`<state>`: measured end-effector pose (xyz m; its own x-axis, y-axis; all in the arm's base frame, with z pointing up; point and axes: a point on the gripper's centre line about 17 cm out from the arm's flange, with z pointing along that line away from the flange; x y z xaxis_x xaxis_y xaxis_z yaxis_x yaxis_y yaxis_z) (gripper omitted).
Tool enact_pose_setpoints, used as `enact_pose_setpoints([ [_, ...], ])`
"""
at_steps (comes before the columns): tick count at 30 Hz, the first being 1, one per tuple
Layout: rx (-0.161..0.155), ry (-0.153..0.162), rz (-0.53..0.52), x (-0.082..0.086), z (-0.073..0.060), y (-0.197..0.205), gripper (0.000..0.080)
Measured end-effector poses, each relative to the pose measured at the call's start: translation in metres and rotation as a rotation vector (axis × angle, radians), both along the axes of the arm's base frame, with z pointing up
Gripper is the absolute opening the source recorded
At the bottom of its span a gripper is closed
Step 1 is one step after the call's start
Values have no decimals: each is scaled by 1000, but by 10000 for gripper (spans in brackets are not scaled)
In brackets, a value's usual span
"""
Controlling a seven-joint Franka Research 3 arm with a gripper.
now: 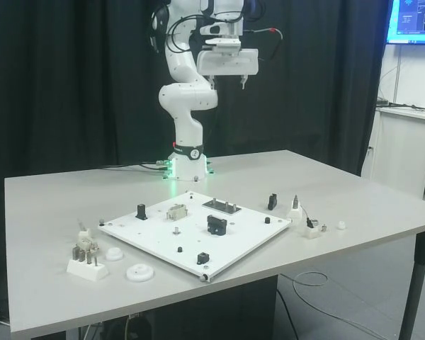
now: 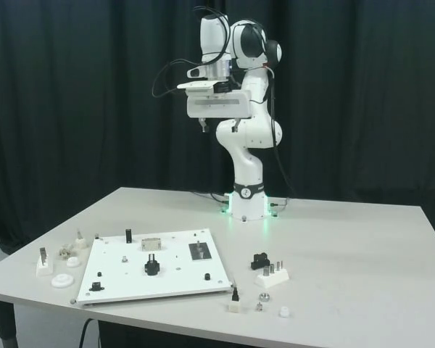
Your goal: Pick BNC.
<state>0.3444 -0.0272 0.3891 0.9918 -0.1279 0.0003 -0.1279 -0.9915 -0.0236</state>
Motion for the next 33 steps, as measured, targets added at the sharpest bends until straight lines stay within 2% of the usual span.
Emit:
enact_pose_setpoints([
  [33, -4, -13, -5, 18, -10, -2, 800],
])
